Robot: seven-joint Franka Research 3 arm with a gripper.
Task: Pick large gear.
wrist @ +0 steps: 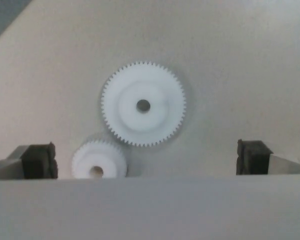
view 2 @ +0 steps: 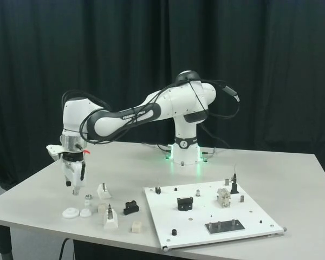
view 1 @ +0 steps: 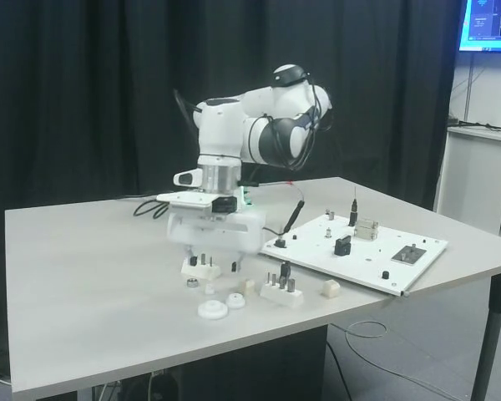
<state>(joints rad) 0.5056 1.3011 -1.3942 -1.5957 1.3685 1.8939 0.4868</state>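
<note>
End effector (wrist: pixel 146 159) of the white Franka arm (view 2: pixel 135 112) hangs above the grey worktop (view 1: pixel 83 267), pointing straight down, with its two black fingertip pads (wrist: pixel 39 161) spread wide apart and nothing held between them. In the wrist view, the large gear (wrist: pixel 143 104), white with fine teeth and a small centre hole, lies flat on the worktop below the end effector, roughly midway between the two pads but set forward of the line joining them. A small gear (wrist: pixel 99 162), also white, lies flat just beside the large gear, nearer one pad; whether their teeth touch cannot be told.

From the first room view, the end effector (view 1: pixel 210 249) is over a small white block holding upright pegs (view 1: pixel 202 266), and the large gear (view 1: pixel 212 311) and small gear (view 1: pixel 235 302) rest on the worktop in front of it, towards the worktop's near edge. A second white peg block (view 1: pixel 282 290) stands to one side, and beyond it lies a white assembly board (view 1: pixel 359 251) carrying small black and grey parts.
</note>
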